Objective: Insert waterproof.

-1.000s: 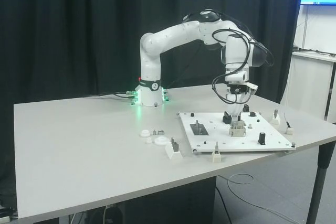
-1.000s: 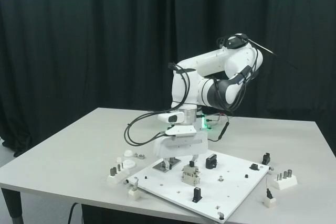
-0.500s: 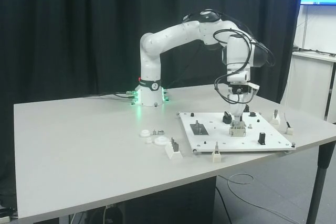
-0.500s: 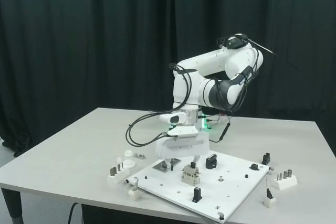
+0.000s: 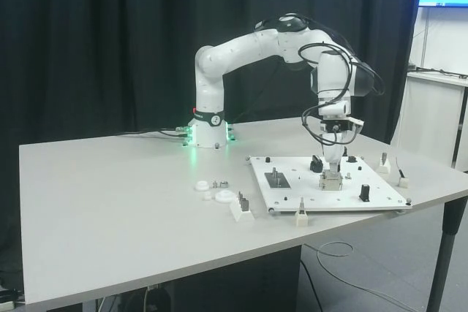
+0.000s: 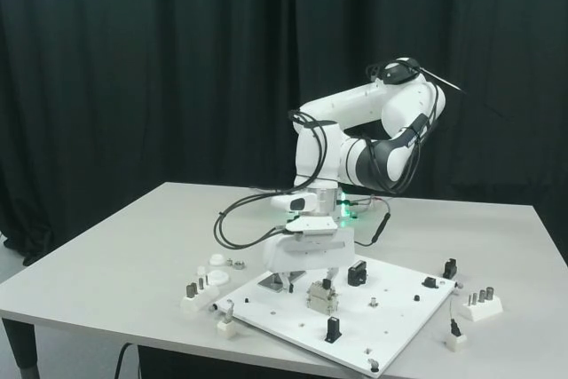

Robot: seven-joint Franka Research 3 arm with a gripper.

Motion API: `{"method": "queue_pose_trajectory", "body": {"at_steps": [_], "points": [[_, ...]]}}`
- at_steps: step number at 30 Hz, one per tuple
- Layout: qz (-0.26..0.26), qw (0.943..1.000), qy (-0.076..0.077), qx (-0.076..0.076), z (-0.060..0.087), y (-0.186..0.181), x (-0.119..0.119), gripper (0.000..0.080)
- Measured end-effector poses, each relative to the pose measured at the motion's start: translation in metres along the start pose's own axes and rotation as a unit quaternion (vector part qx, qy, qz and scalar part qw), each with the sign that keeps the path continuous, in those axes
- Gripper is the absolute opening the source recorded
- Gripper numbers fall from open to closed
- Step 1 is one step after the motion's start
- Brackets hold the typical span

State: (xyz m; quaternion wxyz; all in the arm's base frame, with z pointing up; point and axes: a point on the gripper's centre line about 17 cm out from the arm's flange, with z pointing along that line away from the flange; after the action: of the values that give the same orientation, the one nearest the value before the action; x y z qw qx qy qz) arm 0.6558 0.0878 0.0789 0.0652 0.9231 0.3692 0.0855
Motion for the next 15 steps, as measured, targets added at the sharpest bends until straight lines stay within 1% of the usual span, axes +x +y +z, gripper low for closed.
{"method": "queue_pose_trajectory", "body": {"at_steps": [6, 10, 15], "points": [[-0.002, 1.0, -0.002, -0.003, -0.0008, 0.0013, 0.0001, 0.08], [-0.002, 1.0, -0.006, -0.003, -0.0017, 0.0007, -0.0014, 0.08], [-0.001, 0.9998, -0.017, 0.01, -0.0037, -0.0081, -0.0051, 0.08]]}}
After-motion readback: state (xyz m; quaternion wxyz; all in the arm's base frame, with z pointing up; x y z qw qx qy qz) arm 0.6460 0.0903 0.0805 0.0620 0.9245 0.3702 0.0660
